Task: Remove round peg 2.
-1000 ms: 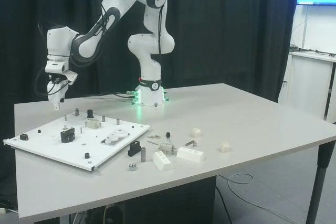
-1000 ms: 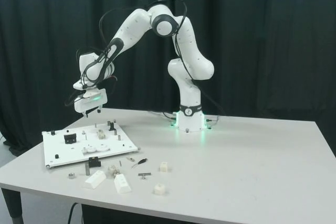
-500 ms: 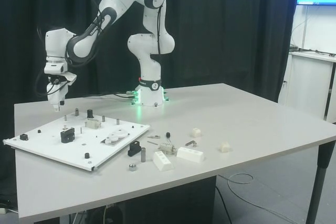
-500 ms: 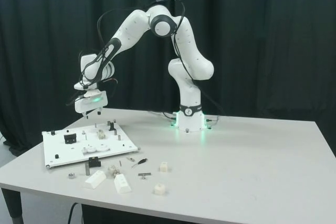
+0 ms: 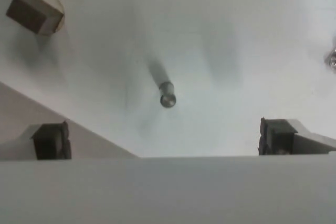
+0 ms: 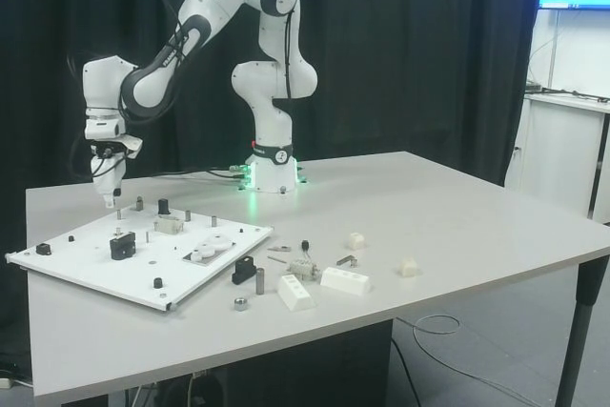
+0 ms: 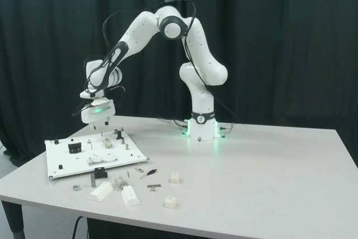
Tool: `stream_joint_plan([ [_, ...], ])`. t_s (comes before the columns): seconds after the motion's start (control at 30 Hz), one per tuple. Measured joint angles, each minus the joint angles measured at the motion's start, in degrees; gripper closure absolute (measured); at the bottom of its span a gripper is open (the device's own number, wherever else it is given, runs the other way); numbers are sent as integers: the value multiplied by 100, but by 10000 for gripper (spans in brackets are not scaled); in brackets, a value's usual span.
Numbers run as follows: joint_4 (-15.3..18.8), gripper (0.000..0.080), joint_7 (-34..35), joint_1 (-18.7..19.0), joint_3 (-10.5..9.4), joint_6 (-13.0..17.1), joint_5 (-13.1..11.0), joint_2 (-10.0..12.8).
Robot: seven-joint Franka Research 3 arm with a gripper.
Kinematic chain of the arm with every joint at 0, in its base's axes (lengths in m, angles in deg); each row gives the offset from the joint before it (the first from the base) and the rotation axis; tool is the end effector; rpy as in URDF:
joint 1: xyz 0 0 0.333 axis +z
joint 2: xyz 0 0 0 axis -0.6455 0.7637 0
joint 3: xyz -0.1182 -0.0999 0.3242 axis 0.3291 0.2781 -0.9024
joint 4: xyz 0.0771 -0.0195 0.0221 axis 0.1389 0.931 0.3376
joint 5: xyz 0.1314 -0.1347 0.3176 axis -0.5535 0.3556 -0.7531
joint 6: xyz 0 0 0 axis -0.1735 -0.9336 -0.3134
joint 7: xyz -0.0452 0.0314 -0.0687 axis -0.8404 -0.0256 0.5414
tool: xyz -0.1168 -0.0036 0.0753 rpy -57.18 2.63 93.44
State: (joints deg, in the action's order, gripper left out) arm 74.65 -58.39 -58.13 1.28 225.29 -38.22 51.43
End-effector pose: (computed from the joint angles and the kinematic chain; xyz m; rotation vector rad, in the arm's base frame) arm 0.1933 -0.4971 0.2638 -3.0391 -0.7341 -0.0691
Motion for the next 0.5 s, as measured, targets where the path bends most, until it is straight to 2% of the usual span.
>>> stream_joint_plan([
  [0.3,-3,3,-111,-125,-149,21,-76,0],
  [0.5,-4,3,-255,-213,-244,55,-241,1],
])
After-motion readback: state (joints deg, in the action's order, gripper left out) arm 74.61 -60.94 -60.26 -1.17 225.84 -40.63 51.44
